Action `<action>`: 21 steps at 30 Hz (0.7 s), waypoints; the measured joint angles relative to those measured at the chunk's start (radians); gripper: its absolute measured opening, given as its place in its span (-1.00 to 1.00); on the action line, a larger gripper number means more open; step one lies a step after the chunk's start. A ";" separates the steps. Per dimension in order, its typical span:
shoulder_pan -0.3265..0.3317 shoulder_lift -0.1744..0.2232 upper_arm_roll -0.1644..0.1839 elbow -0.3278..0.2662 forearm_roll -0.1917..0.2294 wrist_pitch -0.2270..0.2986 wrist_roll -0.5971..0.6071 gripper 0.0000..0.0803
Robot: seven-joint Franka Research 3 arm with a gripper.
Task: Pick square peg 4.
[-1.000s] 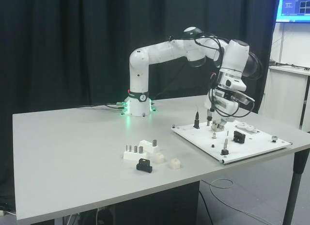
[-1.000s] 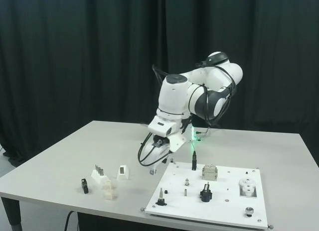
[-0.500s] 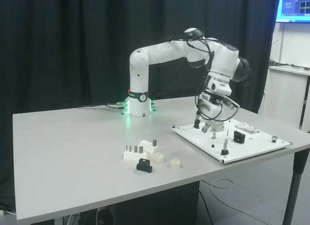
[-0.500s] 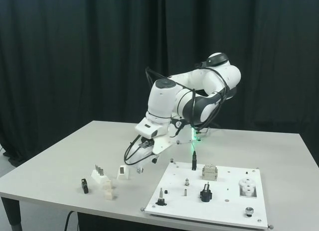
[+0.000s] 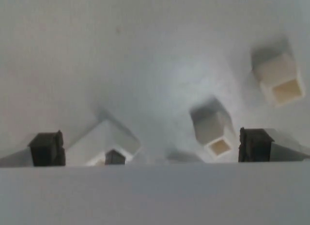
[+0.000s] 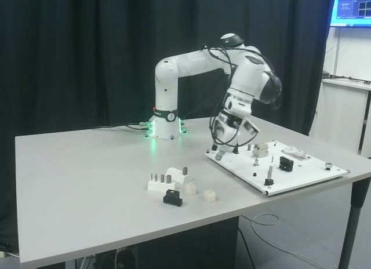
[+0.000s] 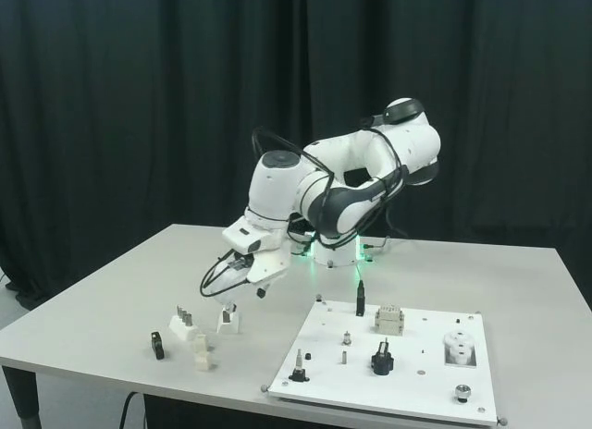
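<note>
A small grey peg (image 6: 185, 170) stands upright in a white block (image 6: 177, 174) near the table's front middle; the same block (image 7: 227, 320) shows in the second room view. In the wrist view that block (image 5: 104, 142) with its dark peg top (image 5: 115, 157) lies between my fingertips' line of sight. My gripper (image 6: 220, 156) hangs tilted above the table, between the white board and the blocks, apart from the peg. The gripper (image 5: 151, 147) is open, its black fingertips (image 5: 47, 148) wide apart with nothing between them.
A white rack (image 6: 157, 182) holds several short grey pegs beside the block. A black part (image 6: 172, 197) and two small white hollow cubes (image 6: 190, 189) (image 6: 209, 195) lie in front. The white board (image 6: 301, 175) with mounted parts sits to the right.
The arm has swung away from above the white board toward the blocks with the pegs and has come lower. The gripper carries nothing.
</note>
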 joint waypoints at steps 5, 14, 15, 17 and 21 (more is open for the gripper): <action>0.000 0.001 0.000 -0.045 -0.004 0.026 -0.052 0.99; 0.000 0.005 0.000 -0.102 0.001 0.067 0.031 0.99; -0.001 0.005 0.000 -0.108 0.001 0.071 0.062 0.99; -0.002 0.005 0.000 -0.116 0.004 0.080 0.109 0.99; -0.005 0.005 0.000 -0.135 0.021 0.093 0.156 0.99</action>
